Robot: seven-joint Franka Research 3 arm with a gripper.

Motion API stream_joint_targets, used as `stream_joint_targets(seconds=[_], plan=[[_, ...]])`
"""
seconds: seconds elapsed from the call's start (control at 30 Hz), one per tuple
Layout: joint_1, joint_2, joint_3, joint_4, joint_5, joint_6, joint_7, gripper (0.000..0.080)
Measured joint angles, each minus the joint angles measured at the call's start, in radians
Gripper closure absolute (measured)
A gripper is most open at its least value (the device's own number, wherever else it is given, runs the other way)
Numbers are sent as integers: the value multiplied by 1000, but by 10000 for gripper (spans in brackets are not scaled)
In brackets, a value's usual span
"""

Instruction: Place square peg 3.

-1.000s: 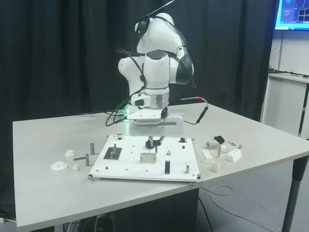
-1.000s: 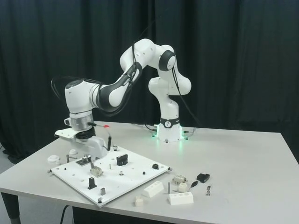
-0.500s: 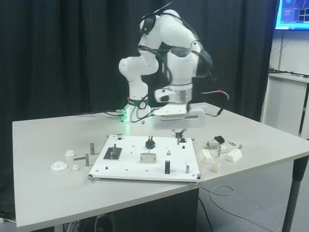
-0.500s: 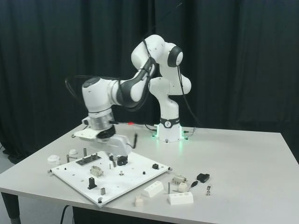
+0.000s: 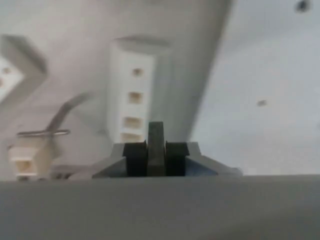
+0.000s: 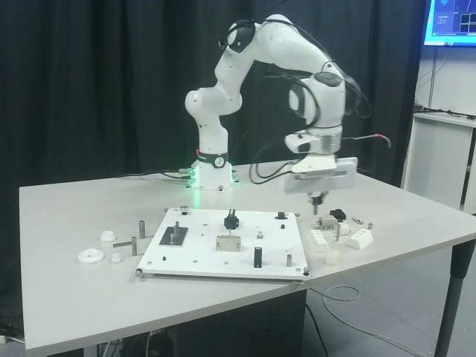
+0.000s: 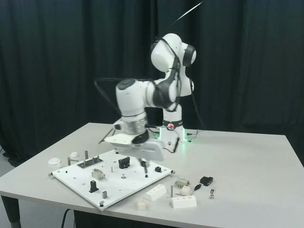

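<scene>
In the wrist view my gripper point(image 5: 156, 159) is shut on a grey square peg point(image 5: 156, 145), held upright between the black pads point(image 5: 134, 159). Below it lies a long white block point(image 5: 131, 90) with a row of square holes. In the first room view the gripper point(image 6: 318, 199) hangs above the table just past the right edge of the white board point(image 6: 201, 253), over that white block point(image 6: 319, 239). The second room view shows the gripper point(image 7: 144, 166) low over the board's near corner, with the block point(image 7: 155, 192) in front of it.
The white board point(image 7: 71, 178) carries a black clip point(image 6: 230, 221), a grey plate point(image 6: 172, 236) and small posts. Right of it lie a second white block point(image 6: 360, 239), a small connector point(image 6: 327, 222) and a black part point(image 6: 338, 214). White rings point(image 6: 91, 256) lie to the left.
The arm has swung from over the middle of the board to its right edge, carrying the peg, and the gripper now hangs over the white block.
</scene>
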Motion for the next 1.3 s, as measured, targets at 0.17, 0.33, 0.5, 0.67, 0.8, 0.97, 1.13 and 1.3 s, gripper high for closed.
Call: stream_joint_targets(seconds=[0.17, 0.33, 0.5, 0.67, 0.8, 0.97, 1.13, 1.3], plan=[[66, 0, 0, -10, -1, 18, 42, 727], [129, -1, 1, -31, -6, 46, 96, 727], [187, -4, 0, -53, -14, 67, 150, 727], [243, -8, 0, -71, -20, 72, 213, 727], [289, -11, 0, -82, -22, 73, 264, 727], [347, -18, 0, -96, -30, 83, 321, 727], [404, -25, 0, -115, -49, 107, 385, 727], [457, -29, 0, -137, -59, 133, 442, 727]])
